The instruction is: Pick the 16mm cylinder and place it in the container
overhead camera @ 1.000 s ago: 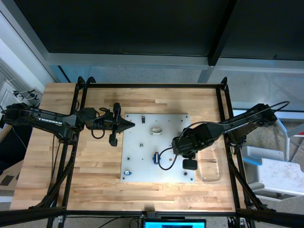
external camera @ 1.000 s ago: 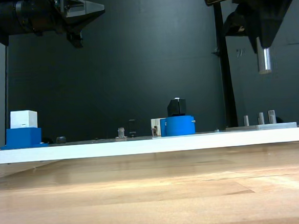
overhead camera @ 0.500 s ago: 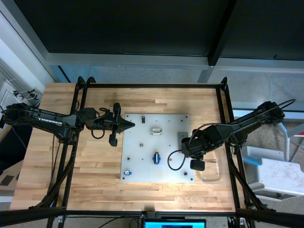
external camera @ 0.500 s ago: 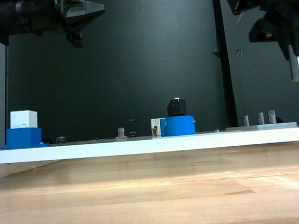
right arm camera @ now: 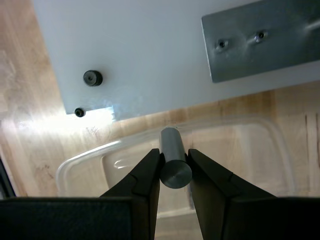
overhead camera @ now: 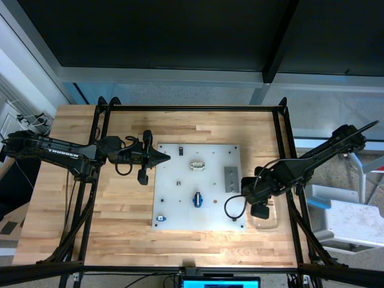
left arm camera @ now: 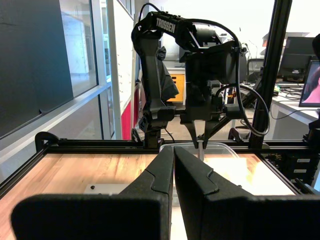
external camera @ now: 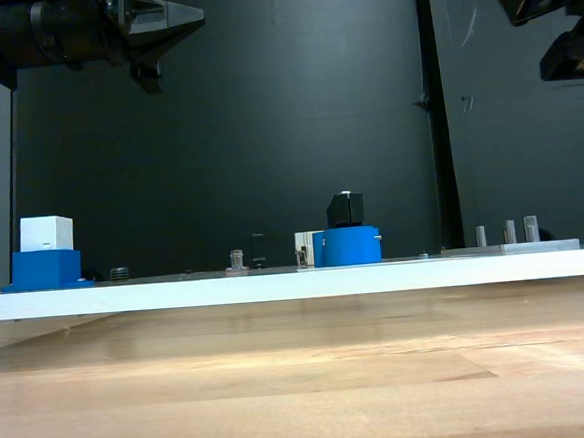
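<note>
Right gripper (right arm camera: 173, 159) clamps 16mm cylinder (right arm camera: 174, 172) over container (right arm camera: 250, 150); left gripper (left arm camera: 173, 154), seemingly closed, hovers leftward.

Black arms (overhead camera: 57, 150), white TROSSEN lettering (left arm camera: 167, 23), looped cables (overhead camera: 226, 208)

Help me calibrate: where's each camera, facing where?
High: above near edge, down at white board; both arms.
Low: table height, level; left tool raised at board's left.
Left wrist: faces right arm past its shut tool.
Right wrist: downward; right tool grips silvery metal cylinder over clear plastic tray.
Both wrist views show that tray.
</note>
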You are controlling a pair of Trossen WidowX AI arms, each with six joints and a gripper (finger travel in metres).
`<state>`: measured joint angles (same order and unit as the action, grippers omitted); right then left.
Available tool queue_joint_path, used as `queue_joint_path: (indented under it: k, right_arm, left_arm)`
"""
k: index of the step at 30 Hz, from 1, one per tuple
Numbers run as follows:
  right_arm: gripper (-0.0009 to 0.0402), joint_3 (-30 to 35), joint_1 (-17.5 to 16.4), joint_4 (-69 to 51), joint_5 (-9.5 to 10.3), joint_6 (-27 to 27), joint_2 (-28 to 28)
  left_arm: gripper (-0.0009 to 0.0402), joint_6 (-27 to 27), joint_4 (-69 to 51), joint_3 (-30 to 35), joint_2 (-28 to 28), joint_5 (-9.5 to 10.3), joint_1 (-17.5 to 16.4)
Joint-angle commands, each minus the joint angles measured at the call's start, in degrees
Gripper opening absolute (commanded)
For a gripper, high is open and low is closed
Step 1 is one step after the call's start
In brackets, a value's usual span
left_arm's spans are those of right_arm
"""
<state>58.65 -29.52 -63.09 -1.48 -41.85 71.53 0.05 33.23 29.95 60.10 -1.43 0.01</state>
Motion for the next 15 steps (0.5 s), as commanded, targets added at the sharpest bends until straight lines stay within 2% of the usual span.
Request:
queue_joint_path:
  k: [1, 6, 15]
  right_arm:
    - [0.0023, -1.68, -1.33, 0.52, 0.07, -2.27, -1.90]
    - [0.0023, -4.57, -3.76, 0.87, 0.37, -7.08, -4.57]
    - [0.0023, -10.93, -5.66, 7.34, 4.61, -11.91, -7.85]
  left_arm:
    - [0.0000, -0.02, 0.02, 0.00, 0.02, -0.02, 0.00]
    - [0.0000, -0.02, 0.02, 0.00, 0.02, -0.02, -0.02]
    - [0.0000, -0.02, 0.02, 0.00, 0.02, -0.02, 0.00]
